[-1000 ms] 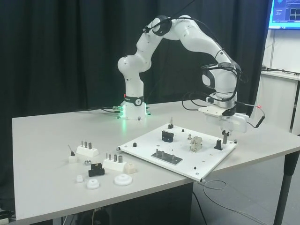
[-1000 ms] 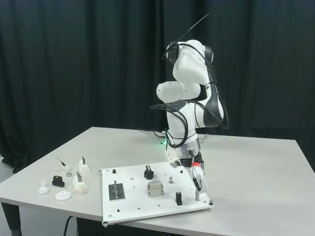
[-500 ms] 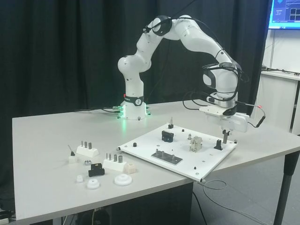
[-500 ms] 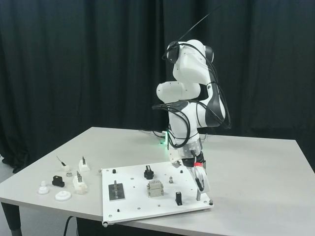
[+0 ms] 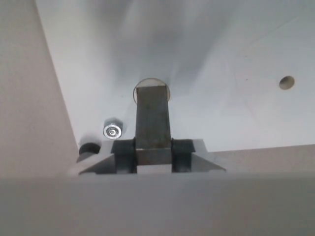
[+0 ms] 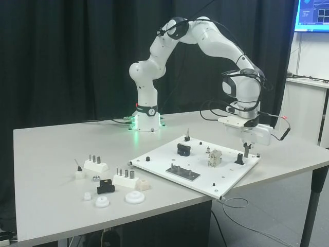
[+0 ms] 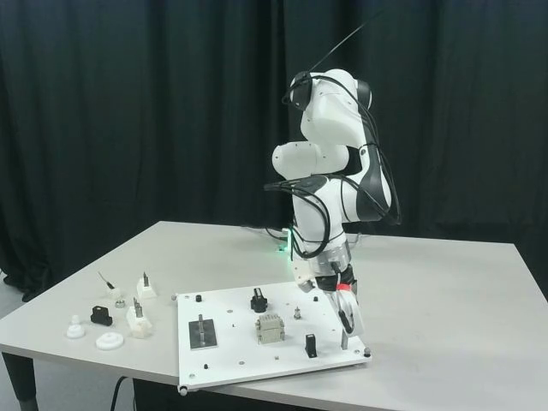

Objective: Insert square peg 4.

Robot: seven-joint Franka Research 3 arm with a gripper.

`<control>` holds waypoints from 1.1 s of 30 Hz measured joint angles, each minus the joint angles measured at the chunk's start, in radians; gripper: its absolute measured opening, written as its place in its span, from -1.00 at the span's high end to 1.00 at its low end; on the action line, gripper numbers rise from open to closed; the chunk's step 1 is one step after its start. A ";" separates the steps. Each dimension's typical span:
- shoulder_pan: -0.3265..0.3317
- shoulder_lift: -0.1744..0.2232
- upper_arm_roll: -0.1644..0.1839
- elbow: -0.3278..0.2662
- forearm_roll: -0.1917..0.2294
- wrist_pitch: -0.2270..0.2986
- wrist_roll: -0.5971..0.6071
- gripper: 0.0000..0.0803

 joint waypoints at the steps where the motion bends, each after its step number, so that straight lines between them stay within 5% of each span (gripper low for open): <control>1: 0.000 0.000 0.000 0.000 0.000 0.000 0.000 0.63; 30: 0.001 0.005 -0.006 -0.001 0.000 0.011 -0.011 0.63; 31: 0.001 0.005 -0.008 -0.001 0.000 0.010 -0.011 0.02; 32: 0.001 0.004 -0.010 -0.001 0.000 0.009 -0.011 0.02; 33: 0.001 0.002 -0.012 -0.001 0.000 0.007 -0.011 -0.71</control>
